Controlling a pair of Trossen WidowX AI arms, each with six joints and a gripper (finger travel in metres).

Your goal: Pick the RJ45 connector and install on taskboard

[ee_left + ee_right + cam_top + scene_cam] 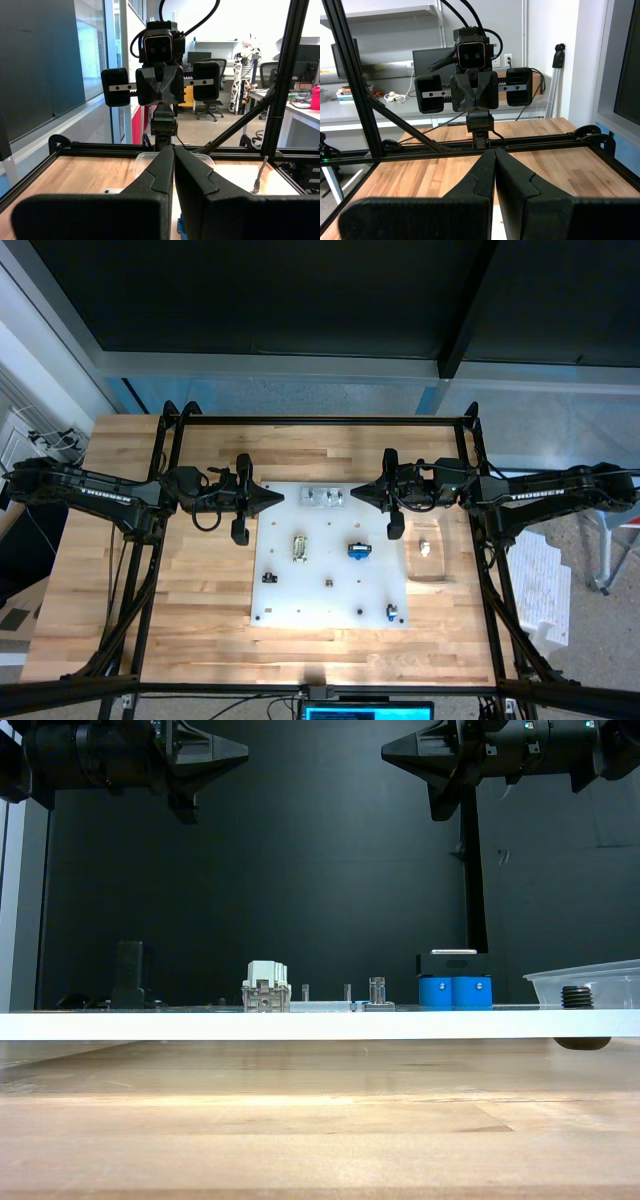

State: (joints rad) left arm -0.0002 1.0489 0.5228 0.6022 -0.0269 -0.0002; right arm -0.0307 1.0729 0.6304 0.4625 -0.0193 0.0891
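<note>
I read both grippers as black: the left gripper [277, 498] left of frame centre, the right gripper [356, 492] right of it. White board [300, 595], blue jack [393, 614], light-grained wood table [200, 590], clear tray [452, 562].

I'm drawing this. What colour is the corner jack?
Blue jack, best in high view; left gripper and right gripper hang shut over board.

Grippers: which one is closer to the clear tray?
The right gripper, shut, above the far right of the board, by the clear tray; the left gripper, also shut, is above its far left.
</note>
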